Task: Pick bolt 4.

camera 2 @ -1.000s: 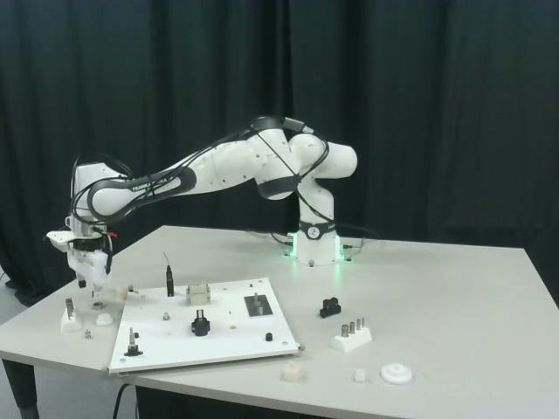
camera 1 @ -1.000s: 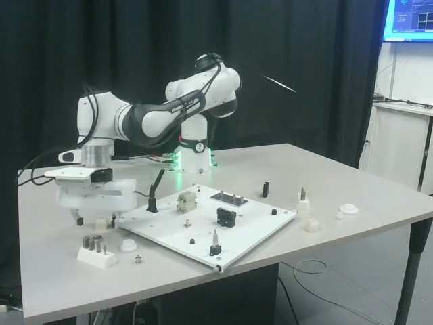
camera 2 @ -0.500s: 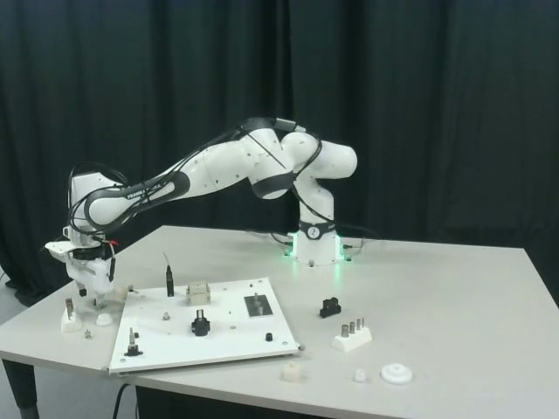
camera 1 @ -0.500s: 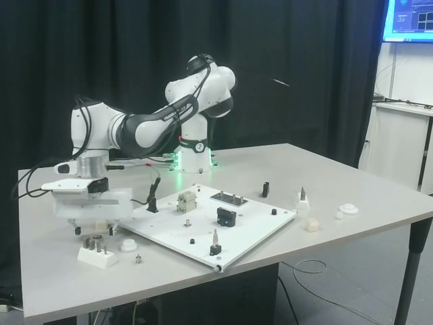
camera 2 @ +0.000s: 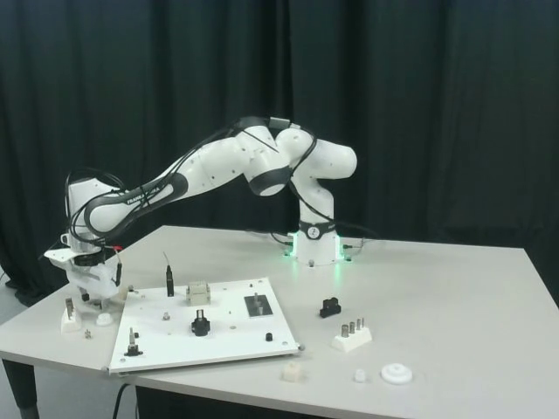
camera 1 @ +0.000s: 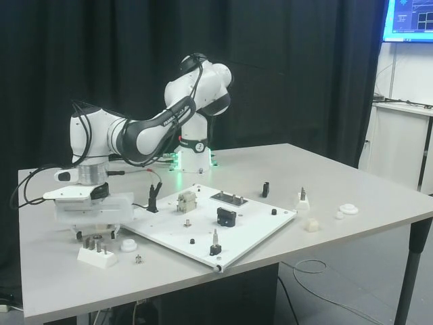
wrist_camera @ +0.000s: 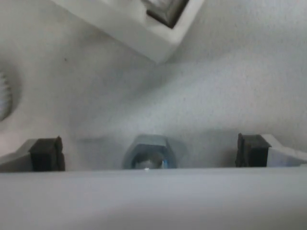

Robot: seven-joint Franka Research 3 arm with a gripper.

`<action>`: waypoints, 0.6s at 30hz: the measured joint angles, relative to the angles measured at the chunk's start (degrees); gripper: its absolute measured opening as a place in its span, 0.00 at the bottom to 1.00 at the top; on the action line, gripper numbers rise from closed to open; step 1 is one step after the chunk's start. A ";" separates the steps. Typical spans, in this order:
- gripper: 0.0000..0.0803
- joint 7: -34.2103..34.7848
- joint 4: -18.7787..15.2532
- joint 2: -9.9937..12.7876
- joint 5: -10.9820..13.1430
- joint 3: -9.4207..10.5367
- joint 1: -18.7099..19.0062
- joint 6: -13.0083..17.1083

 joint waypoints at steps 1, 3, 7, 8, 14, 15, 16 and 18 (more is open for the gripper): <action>1.00 -0.03 0.09 -0.08 -0.49 0.22 -0.15 0.00; 1.00 -0.07 0.24 -0.25 -1.50 0.64 -0.44 0.00; 1.00 -0.11 0.42 -0.55 -3.00 1.38 -0.94 0.01; 1.00 -0.12 0.44 -0.65 -3.29 1.60 -1.07 0.01; 1.00 -0.13 0.46 -1.27 -4.47 3.03 -1.86 0.10; 1.00 -0.16 0.46 -1.34 -4.53 3.24 -1.97 0.17; 1.00 -0.20 0.46 -1.39 -4.60 3.44 -2.08 0.25; 1.00 -0.25 0.46 -1.50 -4.83 3.85 -2.27 0.55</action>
